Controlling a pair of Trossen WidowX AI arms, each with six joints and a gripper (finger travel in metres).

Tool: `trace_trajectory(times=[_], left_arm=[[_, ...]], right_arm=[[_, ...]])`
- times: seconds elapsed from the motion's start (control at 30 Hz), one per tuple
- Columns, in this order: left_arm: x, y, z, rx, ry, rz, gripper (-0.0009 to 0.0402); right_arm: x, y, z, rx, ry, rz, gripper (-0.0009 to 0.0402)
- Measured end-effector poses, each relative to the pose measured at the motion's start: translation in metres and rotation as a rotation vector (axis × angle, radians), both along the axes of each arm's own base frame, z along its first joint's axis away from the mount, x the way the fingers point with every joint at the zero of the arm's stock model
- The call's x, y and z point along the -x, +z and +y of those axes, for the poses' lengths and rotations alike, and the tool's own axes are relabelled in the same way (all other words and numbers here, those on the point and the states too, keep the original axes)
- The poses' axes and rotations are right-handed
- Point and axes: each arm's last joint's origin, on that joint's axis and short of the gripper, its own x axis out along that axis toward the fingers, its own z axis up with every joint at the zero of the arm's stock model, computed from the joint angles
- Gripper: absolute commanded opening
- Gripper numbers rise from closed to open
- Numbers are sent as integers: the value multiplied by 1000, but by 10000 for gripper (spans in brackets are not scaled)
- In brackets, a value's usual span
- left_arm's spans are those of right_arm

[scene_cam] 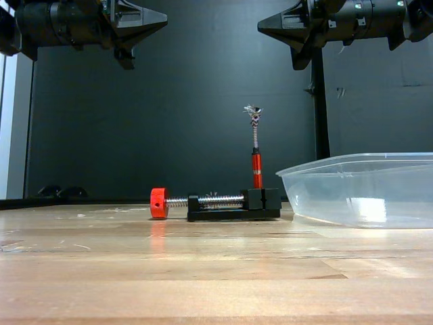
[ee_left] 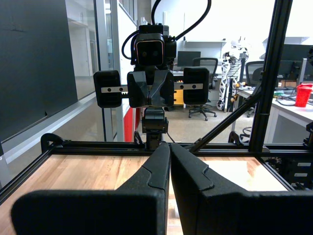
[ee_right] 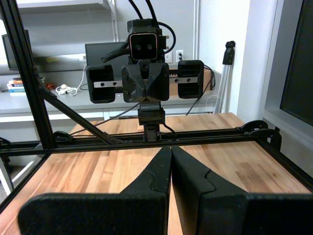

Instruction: Remove the RCA connector from the receptacle and place in the container

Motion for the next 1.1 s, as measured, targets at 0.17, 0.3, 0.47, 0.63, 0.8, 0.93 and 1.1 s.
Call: trace_trajectory(times=[0.17, 0.3, 0.47, 0.63, 0.8, 0.93, 1.1], left_arm=[[0, 0, 0, 0, 0, 0, 0], [0, 0, 0, 0, 0, 0, 0], [0, 0, 0, 0, 0, 0, 0], [0, 0, 0, 0, 0, 0, 0], [0, 0, 0, 0, 0, 0, 0], [0, 0, 0, 0, 0, 0, 0], [0, 0, 0, 0, 0, 0, 0]], right_arm=[[0, 0, 0, 0, 0, 0, 0], [0, 0, 0, 0, 0, 0, 0], [0, 0, 0, 0, 0, 0, 0], [0, 0, 0, 0, 0, 0, 0], [0, 0, 0, 0, 1, 0, 0], [0, 1, 0, -15, 1, -2, 0], [-2, 7, 1, -35, 4, -3, 0]])
